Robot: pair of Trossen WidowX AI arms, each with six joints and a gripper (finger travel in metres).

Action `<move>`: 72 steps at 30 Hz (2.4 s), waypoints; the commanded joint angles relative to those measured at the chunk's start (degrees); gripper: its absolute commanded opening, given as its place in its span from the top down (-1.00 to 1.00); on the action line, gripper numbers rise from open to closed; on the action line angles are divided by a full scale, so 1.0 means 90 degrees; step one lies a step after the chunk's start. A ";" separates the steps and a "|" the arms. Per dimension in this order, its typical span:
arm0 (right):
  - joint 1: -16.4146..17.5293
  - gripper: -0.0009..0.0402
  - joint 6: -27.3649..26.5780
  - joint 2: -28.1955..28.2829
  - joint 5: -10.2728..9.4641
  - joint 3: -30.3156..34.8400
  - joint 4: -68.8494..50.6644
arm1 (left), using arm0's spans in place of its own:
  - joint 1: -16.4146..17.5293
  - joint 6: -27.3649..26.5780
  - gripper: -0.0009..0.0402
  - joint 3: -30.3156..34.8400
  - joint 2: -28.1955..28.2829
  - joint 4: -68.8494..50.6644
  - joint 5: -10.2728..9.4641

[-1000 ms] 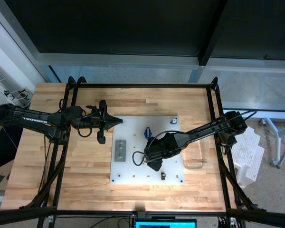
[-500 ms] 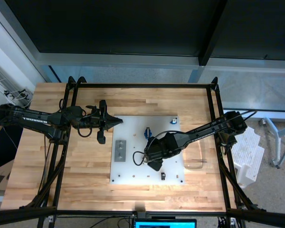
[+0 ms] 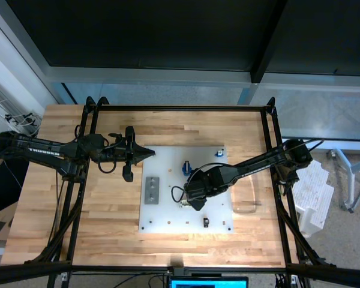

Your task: Pick the HAN10E connector and install on the hub

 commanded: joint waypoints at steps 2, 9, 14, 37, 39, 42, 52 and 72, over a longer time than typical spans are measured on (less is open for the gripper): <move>0.0024 -0.28 0.0000 0.0083 -0.0012 -0.0073 0.0010 | 0.0002 0.0002 0.96 0.0002 0.0000 0.0000 0.0002; 0.0051 -0.28 -0.0007 0.0102 -0.0070 -0.0398 0.0325 | 0.0002 0.0002 0.96 0.0002 0.0000 0.0000 0.0002; 0.0051 -0.27 -0.0129 0.0102 -0.0058 -0.0461 0.0420 | 0.0002 0.0002 0.96 0.0002 0.0000 0.0000 0.0002; 0.0051 0.42 -0.1146 -0.0136 -0.0223 -0.0561 0.0537 | 0.0002 0.0002 0.96 0.0002 0.0000 0.0000 0.0002; 0.0053 0.47 -0.1328 -0.0245 -0.0223 -0.0561 0.0537 | 0.0002 0.0002 0.96 0.0002 0.0000 0.0000 0.0002; 0.0056 0.51 -0.1644 -0.0476 -0.0236 -0.0561 0.0522 | 0.0002 0.0002 0.96 0.0002 0.0000 0.0000 0.0002; -0.0104 0.53 -0.2839 -0.1416 -0.0843 -0.0474 0.0330 | 0.0002 0.0002 0.96 0.0002 0.0000 0.0000 0.0002; -0.1117 0.50 -0.5017 -0.1506 -0.0891 0.0833 -0.0255 | 0.0000 0.0002 0.96 0.0002 0.0000 0.0017 0.0007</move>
